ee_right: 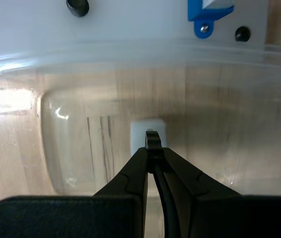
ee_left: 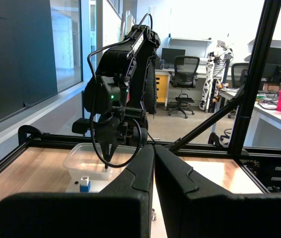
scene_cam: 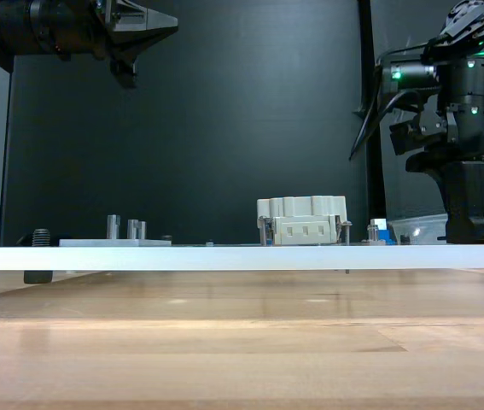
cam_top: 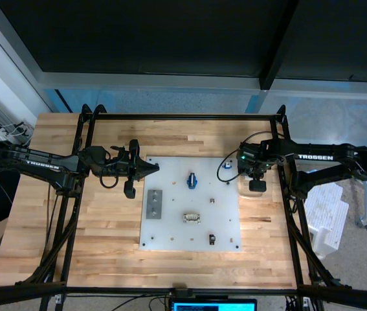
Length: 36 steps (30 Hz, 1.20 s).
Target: Pick the USB connector and install on taskboard
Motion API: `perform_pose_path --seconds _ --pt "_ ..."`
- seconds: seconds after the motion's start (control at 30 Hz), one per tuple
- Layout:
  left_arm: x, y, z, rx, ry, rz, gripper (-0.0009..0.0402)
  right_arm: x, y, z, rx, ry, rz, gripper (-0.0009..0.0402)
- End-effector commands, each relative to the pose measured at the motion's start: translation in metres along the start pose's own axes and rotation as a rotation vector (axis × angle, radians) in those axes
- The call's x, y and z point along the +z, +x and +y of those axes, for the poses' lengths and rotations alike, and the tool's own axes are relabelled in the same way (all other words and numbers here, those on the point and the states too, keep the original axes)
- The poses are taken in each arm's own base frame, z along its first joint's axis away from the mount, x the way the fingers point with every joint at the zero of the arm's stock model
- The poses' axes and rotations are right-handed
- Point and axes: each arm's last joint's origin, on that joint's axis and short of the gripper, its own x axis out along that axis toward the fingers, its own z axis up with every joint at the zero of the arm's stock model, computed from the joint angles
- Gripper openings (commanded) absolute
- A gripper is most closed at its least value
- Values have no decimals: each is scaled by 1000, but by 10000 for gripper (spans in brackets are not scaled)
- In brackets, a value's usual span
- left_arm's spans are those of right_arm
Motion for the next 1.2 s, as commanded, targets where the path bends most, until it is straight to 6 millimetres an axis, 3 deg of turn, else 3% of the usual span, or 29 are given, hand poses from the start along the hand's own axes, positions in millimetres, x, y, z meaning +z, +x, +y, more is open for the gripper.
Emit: perform_pose_path --seconds 0.03,0.63,0.93,1.2 --pt "0 0 0 0 0 0 0 -1 -4 0 -5 2 -18 0" --pt "0 0 0 0 0 0 0 2 -60 -2 -17 -11 -45 0" --pt "0 0 0 0 0 0 0 4 -66 7 -6 -14 -49 0" --pt "0 0 0 0 0 0 0 8 -68 31 22 -36 -66 0"
